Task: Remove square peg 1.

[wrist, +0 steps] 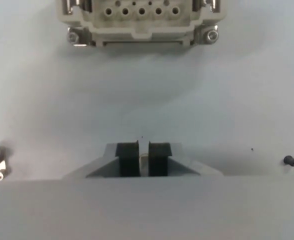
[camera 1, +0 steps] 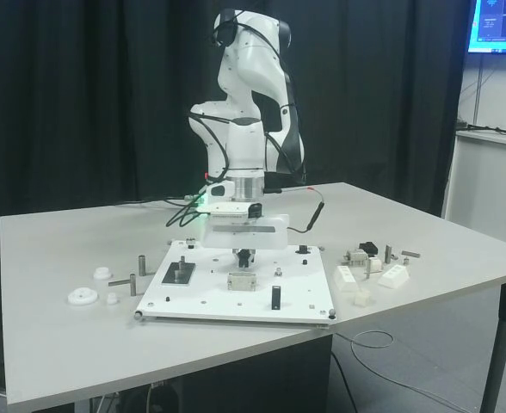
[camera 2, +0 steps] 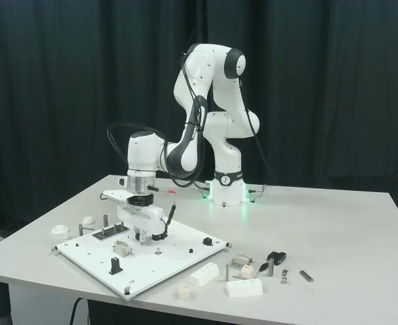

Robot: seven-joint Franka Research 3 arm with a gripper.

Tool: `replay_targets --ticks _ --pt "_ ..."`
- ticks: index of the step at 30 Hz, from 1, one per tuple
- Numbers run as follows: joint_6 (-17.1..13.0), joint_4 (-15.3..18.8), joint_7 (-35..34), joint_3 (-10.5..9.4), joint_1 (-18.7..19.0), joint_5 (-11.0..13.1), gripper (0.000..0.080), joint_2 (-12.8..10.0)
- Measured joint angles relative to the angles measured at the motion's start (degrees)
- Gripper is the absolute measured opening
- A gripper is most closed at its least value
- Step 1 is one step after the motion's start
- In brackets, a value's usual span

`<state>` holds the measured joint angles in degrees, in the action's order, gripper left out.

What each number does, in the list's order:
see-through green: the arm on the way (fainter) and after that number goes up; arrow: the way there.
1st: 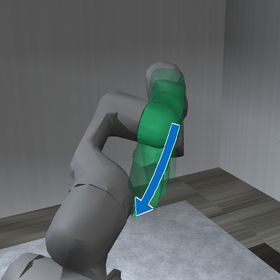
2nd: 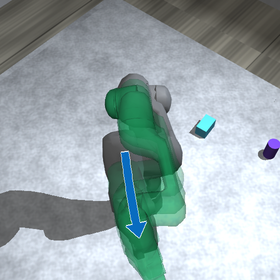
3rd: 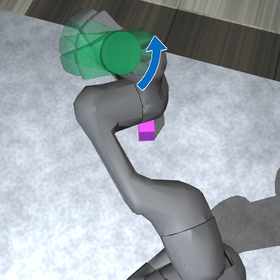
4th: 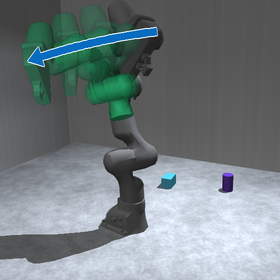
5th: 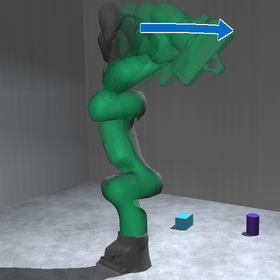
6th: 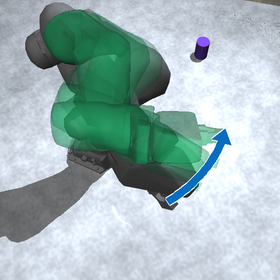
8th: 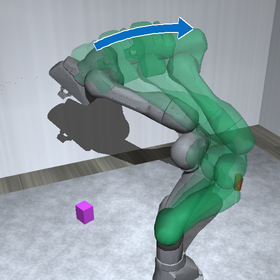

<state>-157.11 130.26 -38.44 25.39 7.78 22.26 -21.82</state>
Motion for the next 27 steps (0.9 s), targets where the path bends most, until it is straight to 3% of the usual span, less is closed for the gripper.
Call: replay_targets --ticks 27 --pt "0.5 -0.1 8.6 0.03 0.1 0.0 0.0036 0.2"
